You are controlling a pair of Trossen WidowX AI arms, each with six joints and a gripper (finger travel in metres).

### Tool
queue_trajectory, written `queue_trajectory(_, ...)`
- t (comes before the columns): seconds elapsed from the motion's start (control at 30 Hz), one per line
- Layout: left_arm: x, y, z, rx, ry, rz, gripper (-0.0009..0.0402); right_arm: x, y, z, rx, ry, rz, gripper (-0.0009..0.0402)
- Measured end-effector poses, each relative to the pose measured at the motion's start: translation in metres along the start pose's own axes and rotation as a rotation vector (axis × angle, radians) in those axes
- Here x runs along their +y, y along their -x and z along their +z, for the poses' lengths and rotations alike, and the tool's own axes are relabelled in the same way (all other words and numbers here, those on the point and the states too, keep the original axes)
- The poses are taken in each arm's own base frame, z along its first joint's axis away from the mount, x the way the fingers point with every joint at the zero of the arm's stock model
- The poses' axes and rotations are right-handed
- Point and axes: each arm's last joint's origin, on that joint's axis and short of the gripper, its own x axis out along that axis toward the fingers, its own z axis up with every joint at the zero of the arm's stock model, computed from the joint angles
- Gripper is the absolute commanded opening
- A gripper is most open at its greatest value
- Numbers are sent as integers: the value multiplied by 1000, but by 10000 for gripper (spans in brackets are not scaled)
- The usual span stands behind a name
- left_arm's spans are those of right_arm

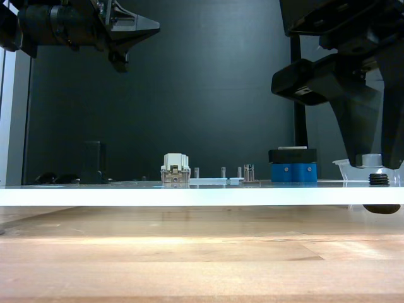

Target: Pick the M12 nut and place it on its threads and fasten

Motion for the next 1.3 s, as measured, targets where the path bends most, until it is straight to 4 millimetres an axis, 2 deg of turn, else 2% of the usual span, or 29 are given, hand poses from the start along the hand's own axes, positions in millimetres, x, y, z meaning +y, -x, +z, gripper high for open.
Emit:
queue_trajectory(0.63, 0, 0, 0, -1, 0, 0, 0, 3, -11, 1, 13, 1, 4, 7)
queue_trajectory(1.3, 0, 0, 0, 0, 0, 0, 0, 4, -8, -1, 22, -47, 3, 7)
